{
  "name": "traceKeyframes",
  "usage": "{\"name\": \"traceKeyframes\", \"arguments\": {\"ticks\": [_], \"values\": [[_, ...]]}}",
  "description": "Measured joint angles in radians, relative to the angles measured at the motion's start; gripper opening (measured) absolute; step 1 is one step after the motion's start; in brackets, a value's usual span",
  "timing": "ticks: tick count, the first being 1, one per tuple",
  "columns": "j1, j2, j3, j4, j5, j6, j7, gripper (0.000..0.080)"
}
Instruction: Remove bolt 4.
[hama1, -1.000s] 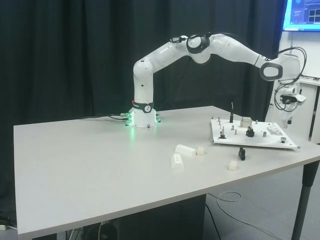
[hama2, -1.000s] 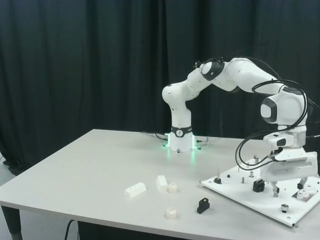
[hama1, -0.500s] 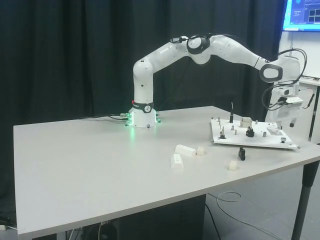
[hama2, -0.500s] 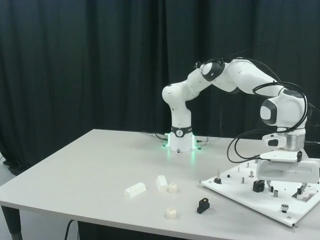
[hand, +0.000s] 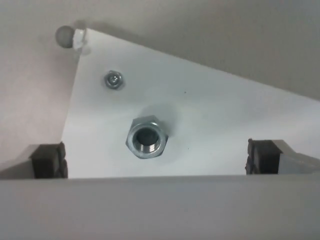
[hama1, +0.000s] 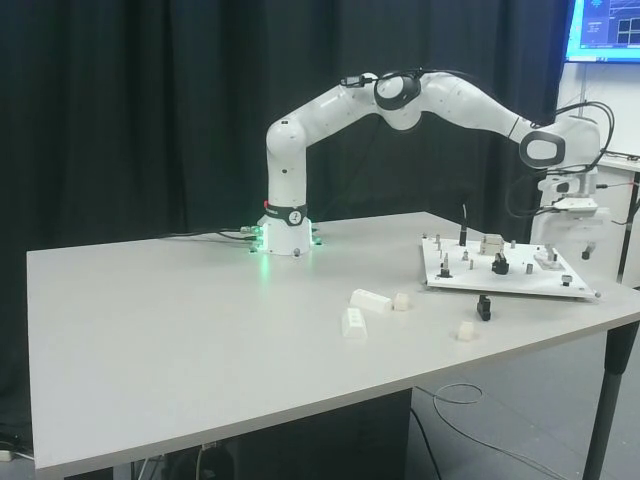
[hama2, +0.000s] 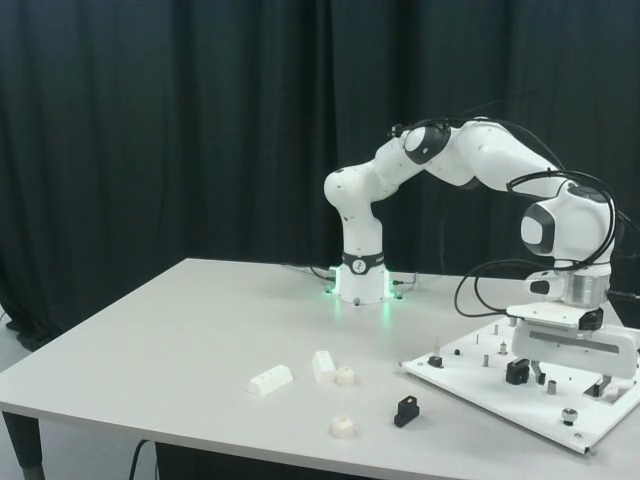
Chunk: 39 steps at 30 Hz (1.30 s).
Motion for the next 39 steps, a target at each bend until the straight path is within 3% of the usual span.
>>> {"name": "traceKeyframes", "arguments": {"ticks": [14,23,39], "values": [[0.0,0.015,0.004,0.0,0.004,-0.008,0.147,0.08],[0.0,0.029,0.009,0.0,0.031,-0.006,0.211,0.08],[0.0,0.047,0.017,0.0,0.042,0.037,0.318,0.08]]}}
